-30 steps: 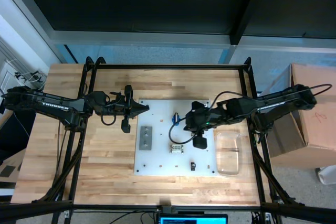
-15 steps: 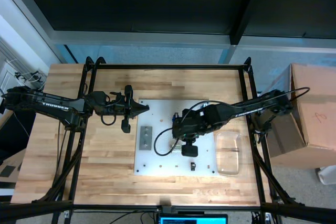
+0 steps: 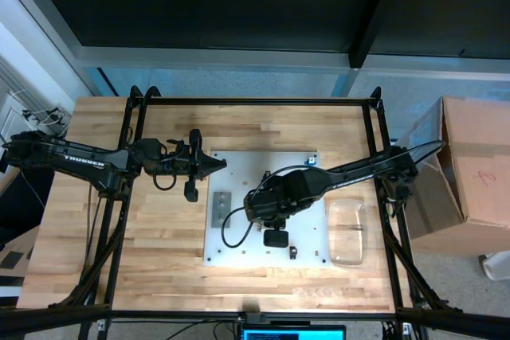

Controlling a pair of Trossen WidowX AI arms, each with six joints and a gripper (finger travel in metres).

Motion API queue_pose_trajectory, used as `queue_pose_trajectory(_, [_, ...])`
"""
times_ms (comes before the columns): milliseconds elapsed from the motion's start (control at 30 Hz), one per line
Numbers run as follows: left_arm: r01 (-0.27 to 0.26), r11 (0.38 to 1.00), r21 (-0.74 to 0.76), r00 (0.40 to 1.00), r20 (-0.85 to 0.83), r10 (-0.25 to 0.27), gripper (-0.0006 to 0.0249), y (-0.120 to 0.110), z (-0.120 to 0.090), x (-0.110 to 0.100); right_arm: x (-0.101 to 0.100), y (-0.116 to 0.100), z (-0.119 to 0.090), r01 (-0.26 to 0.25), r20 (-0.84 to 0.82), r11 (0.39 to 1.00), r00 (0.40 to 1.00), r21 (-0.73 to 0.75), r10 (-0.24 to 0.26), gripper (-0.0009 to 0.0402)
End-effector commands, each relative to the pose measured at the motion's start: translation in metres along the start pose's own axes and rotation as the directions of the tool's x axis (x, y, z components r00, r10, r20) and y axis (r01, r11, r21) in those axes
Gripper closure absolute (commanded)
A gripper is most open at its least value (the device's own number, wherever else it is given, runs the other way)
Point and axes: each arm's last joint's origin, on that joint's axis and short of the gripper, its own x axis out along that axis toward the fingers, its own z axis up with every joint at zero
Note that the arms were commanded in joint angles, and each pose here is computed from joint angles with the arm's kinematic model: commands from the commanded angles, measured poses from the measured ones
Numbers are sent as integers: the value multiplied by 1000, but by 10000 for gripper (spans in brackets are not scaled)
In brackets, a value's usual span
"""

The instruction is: Remove the HAN10E connector from the taskboard and place in the container

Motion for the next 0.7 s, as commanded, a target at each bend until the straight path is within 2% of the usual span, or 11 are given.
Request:
queue_pose_trajectory(33, [0,1000,0,1000,0,0,243,0,0,0,11,5,1,8,-26,1000,1000,-3,-8,235])
queue_pose_trajectory(233, [0,1000,0,1000,0,0,243,0,0,0,32,10,1,25,-72,1000,997,7,-24,124])
queue_pose_trajectory(367, [0,1000,0,1000,0,0,243,0,0,0,45,11,2,38,-106,999,994,3,-37,79])
queue_pose_trajectory(500, [0,1000,0,1000,0,0,243,0,0,0,59,12,3,47,-132,999,990,-4,-47,68])
queue_pose_trajectory(700, [0,1000,0,1000,0,0,243,0,0,0,78,14,3,57,-167,998,984,-15,-59,78])
